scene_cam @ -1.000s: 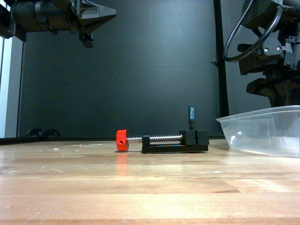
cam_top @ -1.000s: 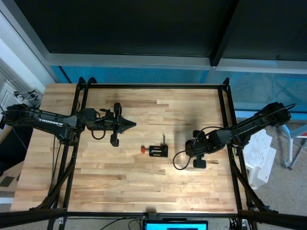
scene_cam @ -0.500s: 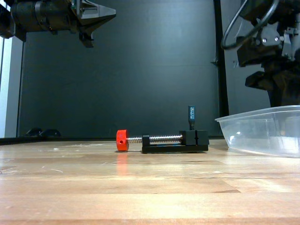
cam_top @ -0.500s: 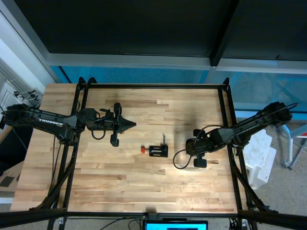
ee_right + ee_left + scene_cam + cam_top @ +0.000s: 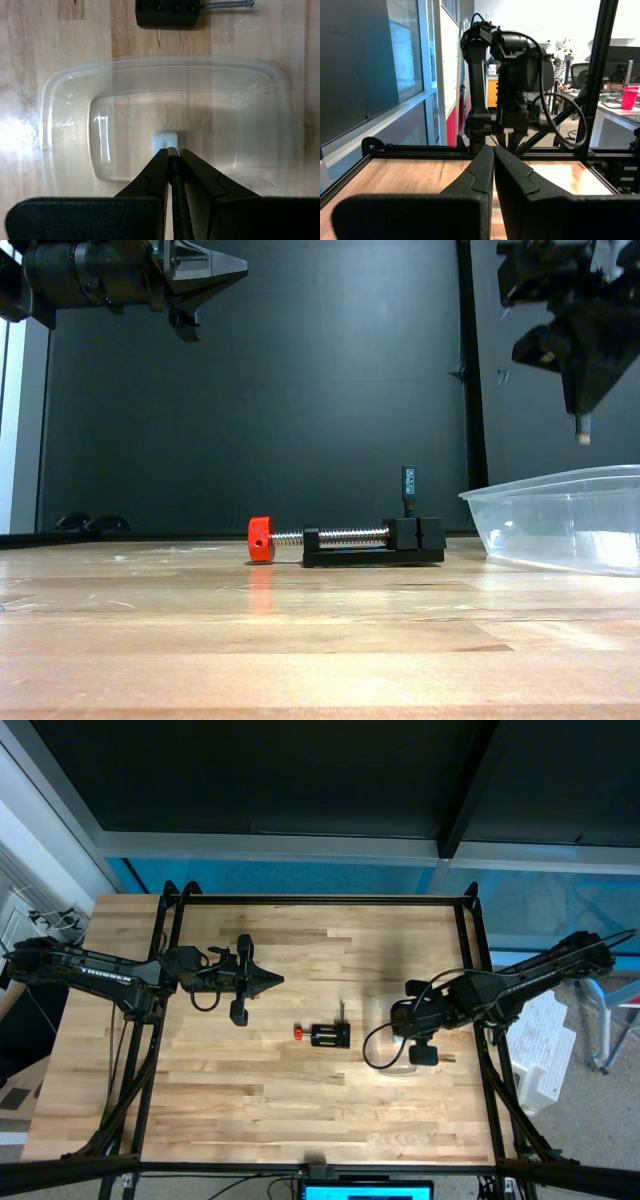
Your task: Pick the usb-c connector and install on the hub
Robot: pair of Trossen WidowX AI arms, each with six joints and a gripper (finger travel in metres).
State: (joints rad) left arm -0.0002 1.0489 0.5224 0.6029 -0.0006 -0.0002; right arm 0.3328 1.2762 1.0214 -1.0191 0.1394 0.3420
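R end effector (image 5: pixel 172 151): fingers nearly together, pinched on the usb-c connector (image 5: pixel 173 172), a thin dark ribbed piece w/ a pale tip (image 5: pixel 583 433) poking below the fingertips in the low view. It hangs in the air, clear of the rim of the clear tray (image 5: pixel 165 62), and is higher than the hub (image 5: pixel 375 540). The tray sits just beside the hub's block end, opposite the red-orange knob (image 5: pixel 261 539). Inside the tray, a small white square piece (image 5: pixel 165 139) lies flat, right under the fingertips in the wrist view.

L end effector (image 5: pixel 493 149): fingers pressed together, nothing between them. It's well apart from the hub, on the knob side & high off the worktop (image 5: pixel 260 1110).

Hub lies on the worktop, knob pointing toward the L arm; thin grey stem (image 5: pixel 409 483) stands upright at the block end.

Writing: white lettering along the L arm (image 5: pixel 100 974), approx. "TROSSEN". Pale marks on the stem are too small to read.
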